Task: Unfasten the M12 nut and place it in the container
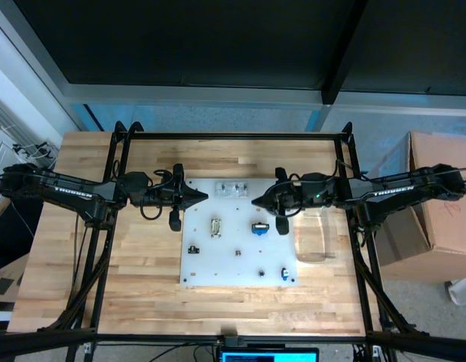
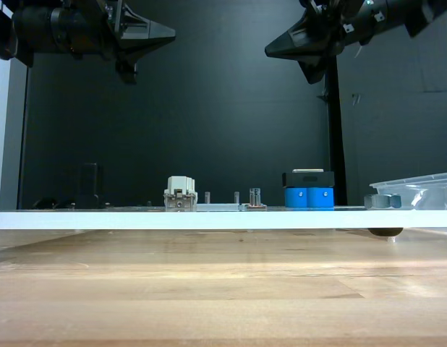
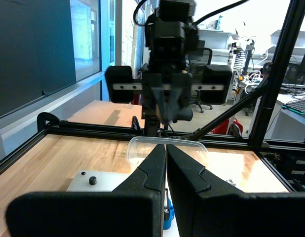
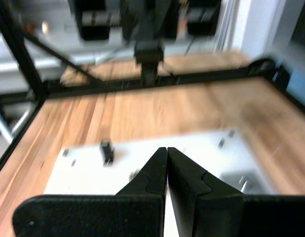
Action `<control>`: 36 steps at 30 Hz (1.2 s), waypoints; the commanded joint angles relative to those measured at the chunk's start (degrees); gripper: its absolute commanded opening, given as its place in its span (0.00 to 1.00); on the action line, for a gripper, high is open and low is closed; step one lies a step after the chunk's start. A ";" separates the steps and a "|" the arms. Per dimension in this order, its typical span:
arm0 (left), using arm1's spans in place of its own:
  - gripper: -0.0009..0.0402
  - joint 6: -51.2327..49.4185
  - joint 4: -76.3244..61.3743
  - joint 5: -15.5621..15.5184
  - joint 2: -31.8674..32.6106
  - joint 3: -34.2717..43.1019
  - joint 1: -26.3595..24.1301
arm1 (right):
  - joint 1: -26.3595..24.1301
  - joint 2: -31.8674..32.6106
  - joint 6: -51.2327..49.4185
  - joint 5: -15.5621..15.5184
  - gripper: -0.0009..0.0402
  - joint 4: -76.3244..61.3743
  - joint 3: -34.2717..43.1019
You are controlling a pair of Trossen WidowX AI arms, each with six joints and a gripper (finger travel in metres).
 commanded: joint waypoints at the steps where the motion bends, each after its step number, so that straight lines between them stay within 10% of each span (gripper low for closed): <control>1: 0.02 0.02 0.00 0.02 0.00 0.00 0.00 | 3.82 3.21 3.06 2.43 0.02 -8.90 5.33; 22: 0.02 0.02 -0.02 0.02 0.00 0.00 0.02 | 18.99 33.51 35.76 -2.75 0.02 -64.35 46.03; 36: 0.02 0.02 0.02 0.02 0.00 0.00 0.02 | 19.85 38.29 55.21 -6.14 0.05 -75.25 53.35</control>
